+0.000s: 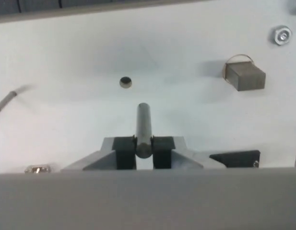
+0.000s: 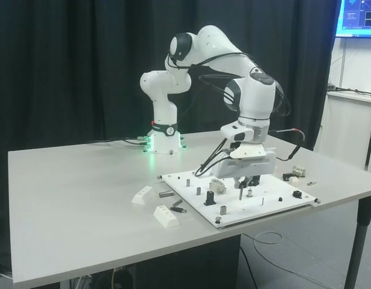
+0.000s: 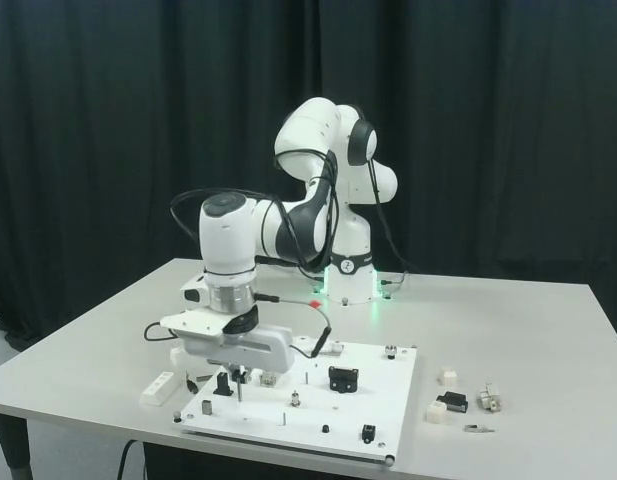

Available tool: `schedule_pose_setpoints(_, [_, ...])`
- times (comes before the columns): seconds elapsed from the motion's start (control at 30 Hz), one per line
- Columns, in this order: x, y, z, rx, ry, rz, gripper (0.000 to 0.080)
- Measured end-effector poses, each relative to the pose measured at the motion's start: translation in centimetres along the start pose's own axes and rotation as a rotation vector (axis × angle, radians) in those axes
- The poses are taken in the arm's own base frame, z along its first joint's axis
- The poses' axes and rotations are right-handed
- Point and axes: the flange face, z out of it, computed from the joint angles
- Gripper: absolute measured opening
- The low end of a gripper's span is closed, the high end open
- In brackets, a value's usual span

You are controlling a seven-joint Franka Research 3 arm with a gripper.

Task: Place round peg 2.

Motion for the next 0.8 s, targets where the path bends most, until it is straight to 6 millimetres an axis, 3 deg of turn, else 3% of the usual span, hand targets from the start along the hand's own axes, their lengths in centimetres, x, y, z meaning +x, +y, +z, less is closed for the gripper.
schedule_pose_setpoints(0.8, [0.18,0.06,-0.6,-0.002,-0.001,0.006,0.007])
